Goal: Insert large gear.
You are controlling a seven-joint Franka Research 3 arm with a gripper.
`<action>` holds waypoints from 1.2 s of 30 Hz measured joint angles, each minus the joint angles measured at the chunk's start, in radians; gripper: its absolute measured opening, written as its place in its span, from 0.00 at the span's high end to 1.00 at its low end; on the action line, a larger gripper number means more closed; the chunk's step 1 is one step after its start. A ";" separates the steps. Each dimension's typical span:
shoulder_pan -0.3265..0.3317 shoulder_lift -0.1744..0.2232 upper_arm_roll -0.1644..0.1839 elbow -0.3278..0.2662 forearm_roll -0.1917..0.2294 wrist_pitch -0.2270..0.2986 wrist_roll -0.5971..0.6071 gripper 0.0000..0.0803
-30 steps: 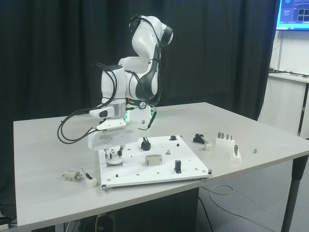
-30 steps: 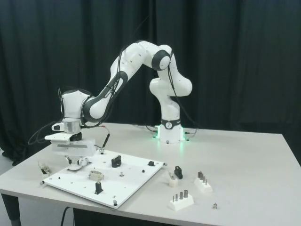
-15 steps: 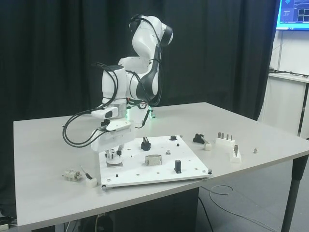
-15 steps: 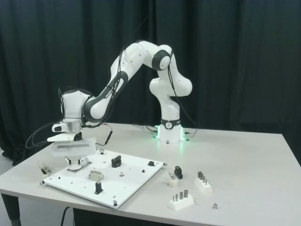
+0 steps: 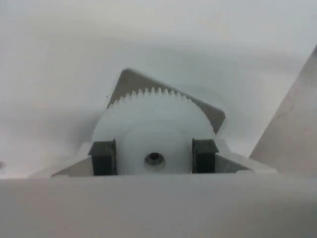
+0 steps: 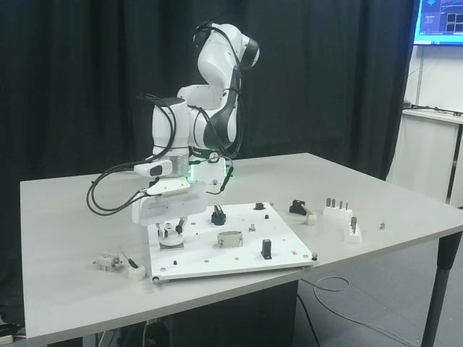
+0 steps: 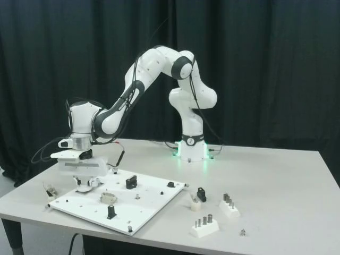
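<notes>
In the wrist view the large white gear (image 5: pixel 154 116) fills the middle, teeth along its upper rim and a small hole in its hub. My gripper (image 5: pixel 154 157) is shut on the gear, one black pad (image 5: pixel 104 157) on each side of the hub. A grey plate (image 5: pixel 132 82) shows behind the gear. In the room views the gripper (image 6: pixel 172 227) (image 7: pixel 84 180) hangs low over the white board (image 6: pixel 239 260) (image 7: pixel 149 212), at its corner farthest from the arm's base. The wide white hand hides most of the gear there.
The board carries several black and grey fixtures (image 6: pixel 266 248). A small connector (image 6: pixel 105 262) and a white block (image 6: pixel 135 272) lie beside it. Across the board are a black part (image 6: pixel 296 207), two white peg blocks (image 6: pixel 336 210) (image 6: pixel 352 233) and a small nut (image 6: pixel 381 225).
Half a second ago the hand was turned about its wrist; now it is back as it stood one second ago. It stays over the same corner with the gear between its fingers.
</notes>
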 joint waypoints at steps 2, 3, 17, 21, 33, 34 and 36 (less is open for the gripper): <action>-0.001 0.000 0.000 0.000 0.001 0.000 0.053 0.59; -0.001 0.000 0.000 0.000 0.002 0.000 0.082 0.59; -0.002 0.000 0.000 0.000 0.004 -0.003 0.480 0.59; -0.002 0.000 0.000 0.000 0.006 -0.004 0.519 0.59; -0.008 0.000 0.000 0.002 0.028 -0.012 0.537 0.59; -0.008 0.000 0.000 0.002 0.029 -0.012 0.537 0.59; -0.008 0.000 0.000 0.003 0.029 -0.013 0.537 0.59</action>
